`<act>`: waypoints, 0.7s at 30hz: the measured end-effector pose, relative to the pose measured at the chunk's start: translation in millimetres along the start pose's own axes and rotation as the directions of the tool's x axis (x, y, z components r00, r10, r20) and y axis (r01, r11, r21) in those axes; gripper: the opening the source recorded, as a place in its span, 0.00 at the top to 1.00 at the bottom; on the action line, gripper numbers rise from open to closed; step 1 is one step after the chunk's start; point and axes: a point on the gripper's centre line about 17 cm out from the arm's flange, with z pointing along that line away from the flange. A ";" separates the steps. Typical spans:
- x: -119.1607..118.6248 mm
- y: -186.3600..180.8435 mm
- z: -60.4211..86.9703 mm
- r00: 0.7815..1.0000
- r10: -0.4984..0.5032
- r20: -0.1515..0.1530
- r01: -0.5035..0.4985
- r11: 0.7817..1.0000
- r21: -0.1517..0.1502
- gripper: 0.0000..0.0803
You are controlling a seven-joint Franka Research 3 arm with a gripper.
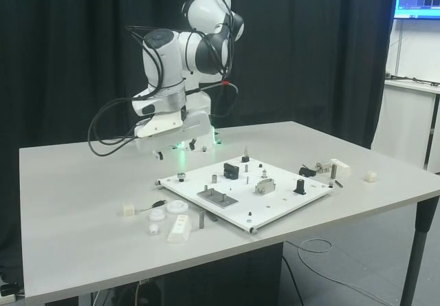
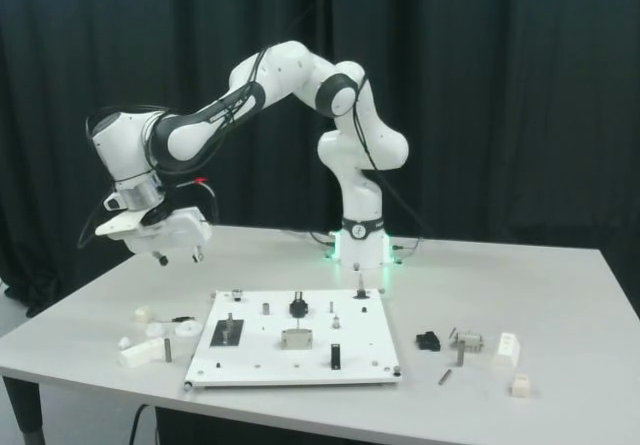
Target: Remove bolt 4.
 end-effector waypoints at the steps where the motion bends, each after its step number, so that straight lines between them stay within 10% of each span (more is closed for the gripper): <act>1: -2.8 -2.3 1.6 1.000 0.004 0.005 -0.004 1.000 0.003 0.00; 21: -45.8 -31.6 37.9 0.990 0.143 0.014 -0.143 0.990 0.001 0.00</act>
